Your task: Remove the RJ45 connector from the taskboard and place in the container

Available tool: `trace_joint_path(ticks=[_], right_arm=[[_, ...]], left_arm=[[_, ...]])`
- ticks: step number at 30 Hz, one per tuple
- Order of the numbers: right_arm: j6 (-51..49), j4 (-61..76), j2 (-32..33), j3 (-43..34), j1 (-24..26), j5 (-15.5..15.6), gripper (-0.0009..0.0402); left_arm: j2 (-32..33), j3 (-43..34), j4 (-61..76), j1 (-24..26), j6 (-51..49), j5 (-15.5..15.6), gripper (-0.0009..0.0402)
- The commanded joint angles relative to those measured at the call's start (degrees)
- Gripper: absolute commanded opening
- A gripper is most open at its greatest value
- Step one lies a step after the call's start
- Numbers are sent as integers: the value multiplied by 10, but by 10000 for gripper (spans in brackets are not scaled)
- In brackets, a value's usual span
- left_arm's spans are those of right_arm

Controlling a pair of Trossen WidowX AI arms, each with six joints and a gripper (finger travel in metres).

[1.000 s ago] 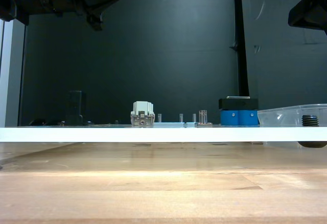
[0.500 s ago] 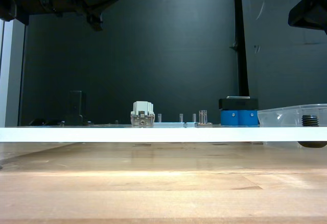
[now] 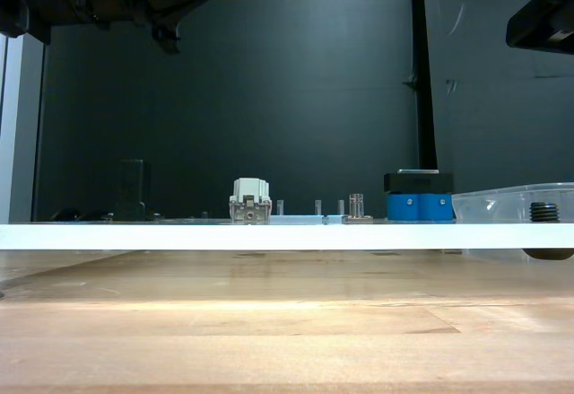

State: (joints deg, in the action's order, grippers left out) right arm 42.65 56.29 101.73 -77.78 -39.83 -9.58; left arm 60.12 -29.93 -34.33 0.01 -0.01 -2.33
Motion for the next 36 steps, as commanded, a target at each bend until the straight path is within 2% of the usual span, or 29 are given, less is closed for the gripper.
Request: trace_joint_path(ticks=[1, 5, 8, 12, 20, 25, 36], right_arm=[[-2, -1, -3, 0, 0, -3, 82], [-1, 0, -16, 0, -1, -16, 101], [-1, 6, -32, 0, 0, -20, 137], [2, 26, -52, 0, -1, -45, 193], [1, 46, -96, 4, -5, -47, 273], [1, 65, -118, 4, -17, -43, 284], [-2, 68, -122, 22, -40, -43, 274]], left_arm=[[0, 0, 0, 0, 0, 0, 0], [0, 0, 0, 0, 0, 0, 0], [0, 0, 0, 0, 0, 0, 0], [0, 0, 0, 0, 0, 0, 0], [0, 0, 0, 0, 0, 0, 0], [0, 0, 0, 0, 0, 0, 0], [0, 0, 0, 0, 0, 0, 0]])
